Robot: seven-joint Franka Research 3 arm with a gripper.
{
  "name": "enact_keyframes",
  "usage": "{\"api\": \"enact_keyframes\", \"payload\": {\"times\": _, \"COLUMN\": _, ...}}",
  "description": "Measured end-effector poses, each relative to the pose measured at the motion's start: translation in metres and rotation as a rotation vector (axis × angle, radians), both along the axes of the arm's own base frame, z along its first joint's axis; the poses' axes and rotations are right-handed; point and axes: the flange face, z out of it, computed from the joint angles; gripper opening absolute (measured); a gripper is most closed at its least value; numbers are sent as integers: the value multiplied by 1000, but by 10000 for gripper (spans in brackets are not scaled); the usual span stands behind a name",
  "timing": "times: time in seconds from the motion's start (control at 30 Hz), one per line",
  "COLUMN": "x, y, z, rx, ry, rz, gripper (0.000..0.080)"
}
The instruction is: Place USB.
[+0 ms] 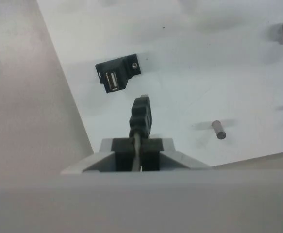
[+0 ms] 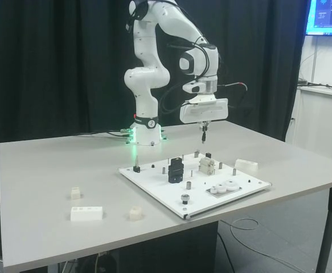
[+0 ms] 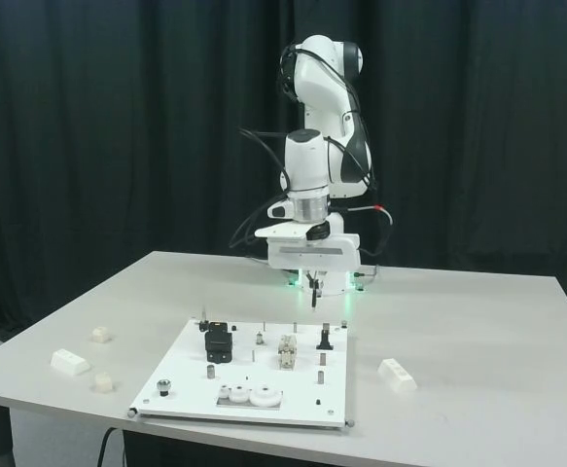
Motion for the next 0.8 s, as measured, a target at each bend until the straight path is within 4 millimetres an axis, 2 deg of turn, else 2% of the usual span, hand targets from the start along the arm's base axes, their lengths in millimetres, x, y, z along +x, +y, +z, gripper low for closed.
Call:
{"api": "enact_keyframes", "payload": {"times": 0.47, "x": 1, "y": 5, "z": 7, "rx": -2, "ry": -19, "rz": 14, "gripper": 26}}
{"api": "enact_keyframes", "payload": {"times": 0.8, "x": 0, "y": 28, "z": 14, "rx": -7, "ry": -45, "rz": 39, "gripper": 26}}
